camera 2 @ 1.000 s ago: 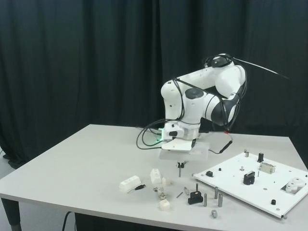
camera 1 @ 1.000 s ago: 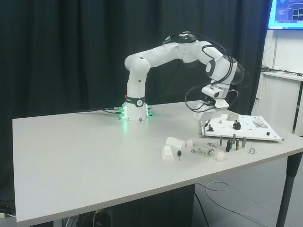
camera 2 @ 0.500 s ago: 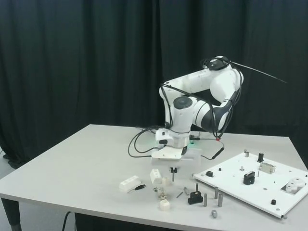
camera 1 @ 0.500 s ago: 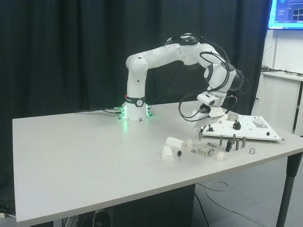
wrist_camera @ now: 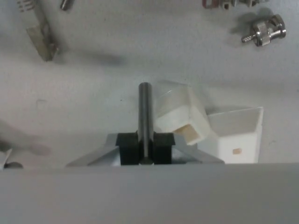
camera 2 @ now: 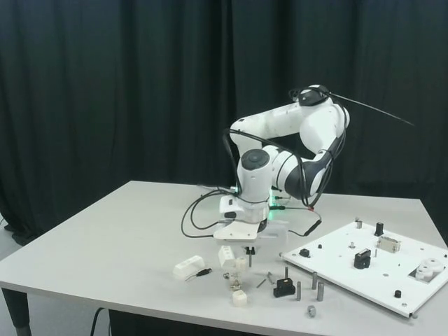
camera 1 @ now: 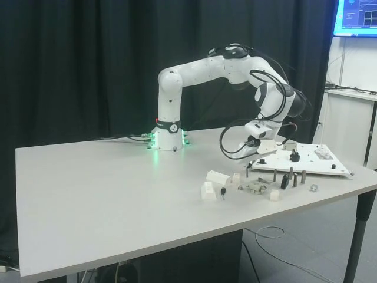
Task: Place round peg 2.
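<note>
Peg (wrist_camera: 145, 116) held; white blocks (wrist_camera: 180, 114) beside.

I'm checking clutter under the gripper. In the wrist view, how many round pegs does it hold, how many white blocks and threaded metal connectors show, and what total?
round peg in the gripper: 1
white blocks: 2
metal connector: 1
Total: 4

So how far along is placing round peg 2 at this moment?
Done: the gripper is shut on the round peg, which hangs upright in it. In hand: it is held low over the grey table, beside the small white blocks, not over the white board. Left: setting the peg down and letting go.
</note>
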`<action>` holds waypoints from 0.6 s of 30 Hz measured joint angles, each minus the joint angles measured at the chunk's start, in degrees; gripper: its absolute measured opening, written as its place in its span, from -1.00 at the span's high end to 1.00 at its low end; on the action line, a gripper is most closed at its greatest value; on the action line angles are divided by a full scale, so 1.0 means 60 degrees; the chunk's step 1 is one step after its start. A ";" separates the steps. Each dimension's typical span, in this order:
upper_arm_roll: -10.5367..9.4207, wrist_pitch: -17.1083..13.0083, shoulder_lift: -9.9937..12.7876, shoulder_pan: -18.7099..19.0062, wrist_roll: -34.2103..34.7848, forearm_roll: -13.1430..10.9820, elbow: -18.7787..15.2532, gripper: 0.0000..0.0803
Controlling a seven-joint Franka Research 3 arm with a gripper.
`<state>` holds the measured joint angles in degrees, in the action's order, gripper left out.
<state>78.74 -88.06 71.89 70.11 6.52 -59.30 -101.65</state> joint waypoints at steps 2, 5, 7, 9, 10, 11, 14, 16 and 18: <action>-0.0015 0.0097 0.0033 -0.0088 0.0076 -0.0016 0.0097 0.84; -0.0034 0.0213 0.0097 -0.0188 0.0224 -0.0054 0.0225 0.84; -0.0054 0.0282 0.0129 -0.0245 0.0300 -0.0072 0.0301 0.84; -0.0078 0.0337 0.0156 -0.0296 0.0321 -0.0084 0.0370 0.84; -0.0089 0.0346 0.0164 -0.0312 0.0327 -0.0090 0.0392 0.84; -0.0106 0.0352 0.0171 -0.0330 0.0338 -0.0098 0.0415 0.84; -0.0172 0.0357 0.0175 -0.0381 0.0412 -0.0114 0.0477 0.84; -0.0216 0.0357 0.0178 -0.0411 0.0478 -0.0119 0.0512 0.84; -0.0249 0.0358 0.0185 -0.0437 0.0554 -0.0122 0.0548 0.84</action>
<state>77.25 -85.91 73.00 67.49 9.85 -60.03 -98.37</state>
